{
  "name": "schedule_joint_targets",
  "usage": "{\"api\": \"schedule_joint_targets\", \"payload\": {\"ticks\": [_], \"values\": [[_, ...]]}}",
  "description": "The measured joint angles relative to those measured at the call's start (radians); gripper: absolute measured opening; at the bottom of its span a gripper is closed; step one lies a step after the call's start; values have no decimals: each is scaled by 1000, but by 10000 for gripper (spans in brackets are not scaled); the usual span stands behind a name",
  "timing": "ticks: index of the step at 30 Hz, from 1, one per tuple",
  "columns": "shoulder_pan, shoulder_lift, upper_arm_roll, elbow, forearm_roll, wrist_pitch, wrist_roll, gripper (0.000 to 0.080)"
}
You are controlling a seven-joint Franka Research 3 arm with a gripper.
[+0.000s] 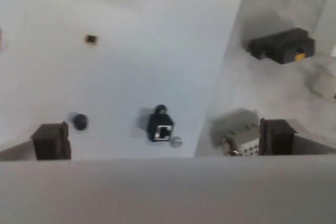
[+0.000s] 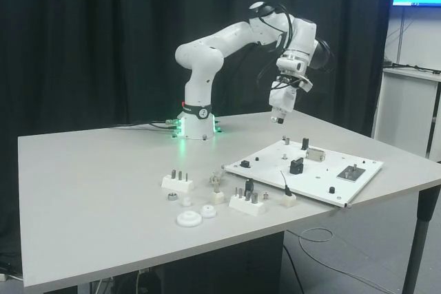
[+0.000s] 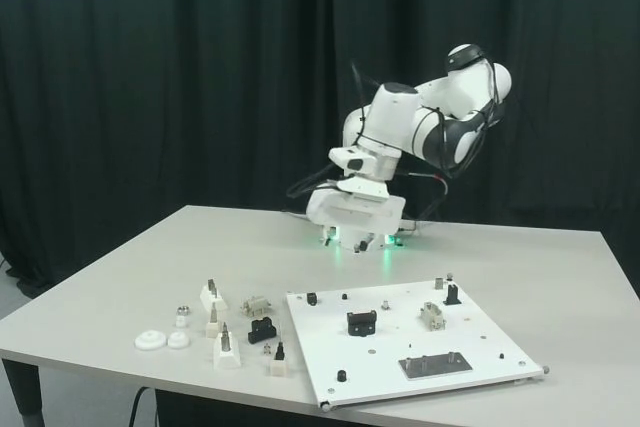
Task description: Pick square peg 3.
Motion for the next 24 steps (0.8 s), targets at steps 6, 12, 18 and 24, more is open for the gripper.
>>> {"api": "schedule_joint_targets", "payload": {"ticks": [6, 12, 18, 24], "values": [[-64, 0, 4, 26, 1, 0, -51, 800], [-123, 0, 14, 47, 1, 0, -111, 800], [-181, 0, 24, 55, 1, 0, -156, 800], [-239, 0, 32, 57, 3, 0, -208, 800]]}}
